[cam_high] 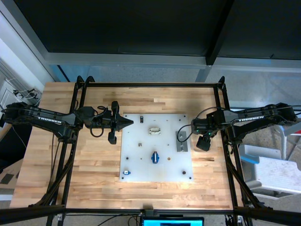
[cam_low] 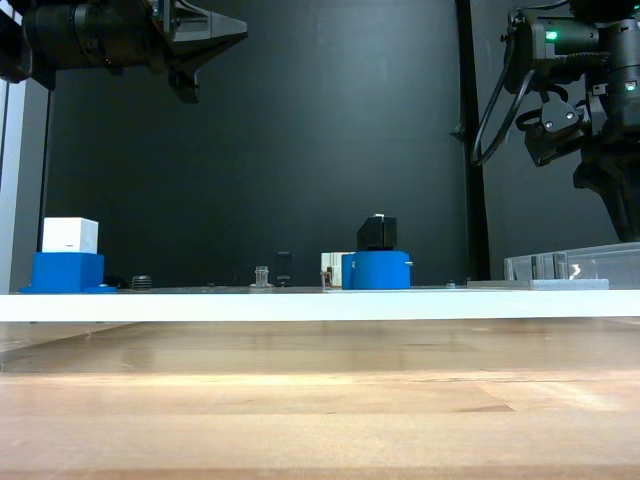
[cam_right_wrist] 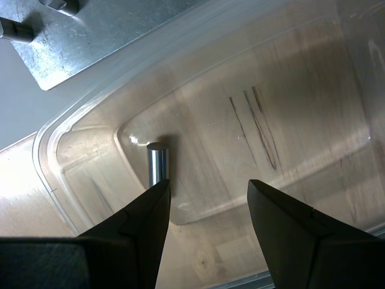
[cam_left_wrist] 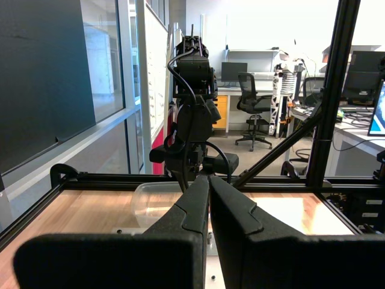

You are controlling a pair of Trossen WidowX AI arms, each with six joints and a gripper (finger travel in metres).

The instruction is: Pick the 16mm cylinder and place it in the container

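16mm cylinder is seen upright inside the container, just beyond one finger of the right gripper. That gripper is held low over the clear dish with its fingers spread wide apart and nothing between them. The foot of the peg is hidden behind that finger, so it cannot be told whether the finger touches it or whether it rests fully on the dish floor. The placing is judged to be as good as done, and the step in hand is taken to be the release. A straight lift is called for next, so that the standing peg is not brushed and tipped. Past the dish rim, a corner of the grey metal block is cut off by the picture's edge. From above, the dish itself can hardly be made out beside the white board, and the peg cannot be found at all. Farther off, at the board's left edge, the left gripper is held high above the table with its fingers pressed together on nothing.
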